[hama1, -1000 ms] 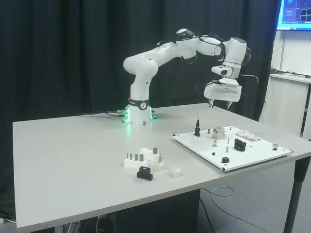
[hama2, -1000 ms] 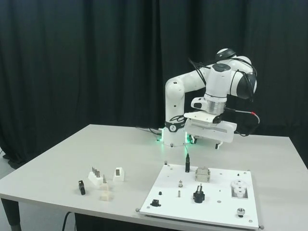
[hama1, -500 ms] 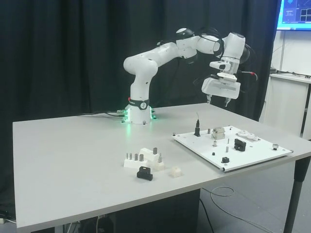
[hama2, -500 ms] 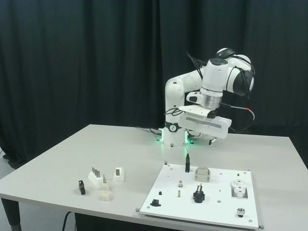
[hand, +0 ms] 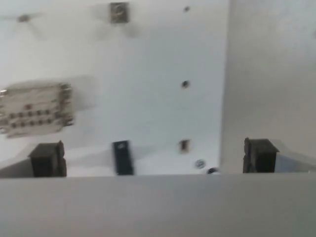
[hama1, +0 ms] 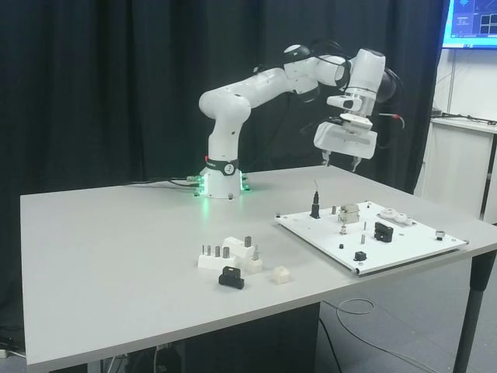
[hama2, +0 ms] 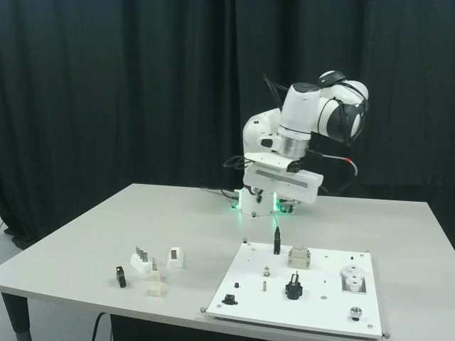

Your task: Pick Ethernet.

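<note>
**Ethernet not yet picked: the claw is being held open, high above the board**

The task is being judged as barely begun. The gripper (hama1: 340,162) is being carried well above the grey table (hama1: 116,233), over the far edge of the white board (hama1: 404,245), and nothing is being held in it. In the wrist view its two fingertips (hand: 47,160) are being shown wide apart, with only the board between them.

A thin black upright plug near the board's back corner is being taken here as the Ethernet plug (hama1: 315,208); this is a judgement, because its shape is too small to be read with certainty. It is standing in the board, apart from the gripper. What is being left to do is the whole pick: the descent, the closing of the fingers on the plug, and the lift.

Different things are being shown by the different views. In the wrist view, the plug is being seen from above as a short black bar (hand: 122,157), lying between the fingertips but nearer to one of them, beside a grey multi-pin connector (hand: 34,108). The height of the gripper is not being given there; it is being made plain only in the two room views. In those views a group of small white holders (hama1: 229,252) and a black part (hama1: 231,277) are also being shown on the table, well apart from the board.
</note>
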Robot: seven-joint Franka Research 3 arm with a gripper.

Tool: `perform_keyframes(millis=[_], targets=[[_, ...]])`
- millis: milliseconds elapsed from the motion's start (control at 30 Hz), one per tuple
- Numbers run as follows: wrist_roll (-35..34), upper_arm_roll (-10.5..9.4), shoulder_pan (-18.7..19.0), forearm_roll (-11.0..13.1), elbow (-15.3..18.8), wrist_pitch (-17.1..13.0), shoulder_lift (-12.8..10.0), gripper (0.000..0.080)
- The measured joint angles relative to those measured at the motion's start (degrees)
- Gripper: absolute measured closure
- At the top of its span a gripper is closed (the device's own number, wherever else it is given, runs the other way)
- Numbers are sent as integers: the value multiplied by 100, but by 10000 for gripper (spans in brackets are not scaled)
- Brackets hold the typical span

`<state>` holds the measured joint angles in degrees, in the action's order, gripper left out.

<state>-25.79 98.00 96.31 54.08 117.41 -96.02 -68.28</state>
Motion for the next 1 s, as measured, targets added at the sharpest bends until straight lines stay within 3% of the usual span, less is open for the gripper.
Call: perform_keyframes(millis=[400,867,1000], targets=[[795,6,-519,-93,186,-326,0,3],[763,60,-1254,-65,358,-689,0,3],[231,63,-1481,48,374,-733,0,3]])
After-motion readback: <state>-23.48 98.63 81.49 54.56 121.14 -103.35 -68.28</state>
